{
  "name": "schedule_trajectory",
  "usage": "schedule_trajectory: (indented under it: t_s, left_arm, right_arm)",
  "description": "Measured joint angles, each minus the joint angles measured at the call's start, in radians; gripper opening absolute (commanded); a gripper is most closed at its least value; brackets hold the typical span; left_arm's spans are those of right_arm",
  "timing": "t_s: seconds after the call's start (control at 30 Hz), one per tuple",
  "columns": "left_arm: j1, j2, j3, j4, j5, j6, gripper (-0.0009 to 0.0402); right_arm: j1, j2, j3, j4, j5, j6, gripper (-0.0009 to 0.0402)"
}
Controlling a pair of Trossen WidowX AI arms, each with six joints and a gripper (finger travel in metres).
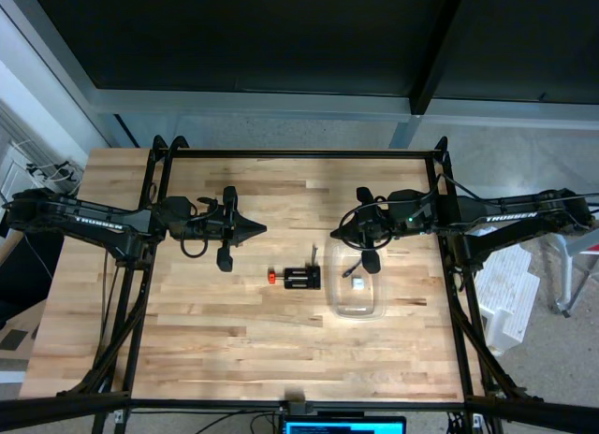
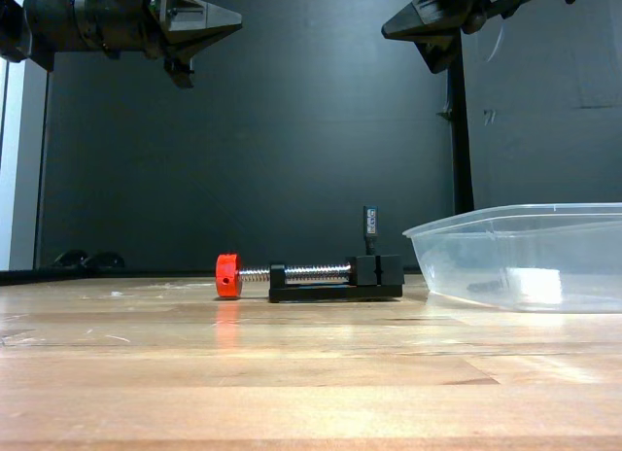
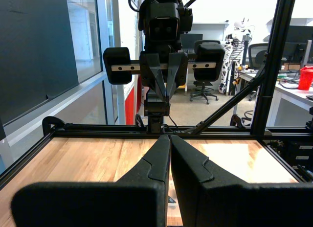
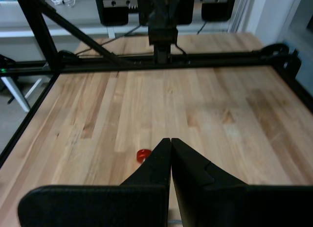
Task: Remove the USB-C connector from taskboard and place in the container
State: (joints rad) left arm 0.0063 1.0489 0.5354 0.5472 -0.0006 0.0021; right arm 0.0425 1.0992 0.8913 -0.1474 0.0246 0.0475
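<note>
One clear tray [image 1: 367, 305] sits right of centre in the high view, holding one short black cable [image 1: 351, 267] and one white cube [image 1: 358, 282]. One clamp block [image 1: 301, 278] lies just left of it. The left pincer [image 1: 258, 230] and right pincer [image 1: 337, 236], both closed and empty, hang high above the open surface [image 1: 187, 303].

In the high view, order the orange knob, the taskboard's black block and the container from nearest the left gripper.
From the left gripper, raised left of centre (right gripper hangs by the container):
1. Orange knob, left end.
2. Taskboard block, middle.
3. Container, right.
</note>
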Motion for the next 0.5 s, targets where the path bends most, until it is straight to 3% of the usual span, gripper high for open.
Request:
schedule_trajectory:
  t_s: [0.07, 0.17, 0.5]
  left_arm:
    - [0.0, 0.0, 0.0, 0.0, 0.0, 0.0, 0.0]
    - [0.0, 0.0, 0.0, 0.0, 0.0, 0.0, 0.0]
    - [0.0, 0.0, 0.0, 0.0, 0.0, 0.0, 0.0]
  right_arm:
    - [-0.005, -0.01, -0.017, 0.039, -0.006, -0.013, 0.0]
    - [-0.023, -0.025, -0.058, 0.134, -0.051, -0.021, 0.0]
    - [-0.05, -0.042, -0.182, 0.424, -0.054, -0.023, 0.0]
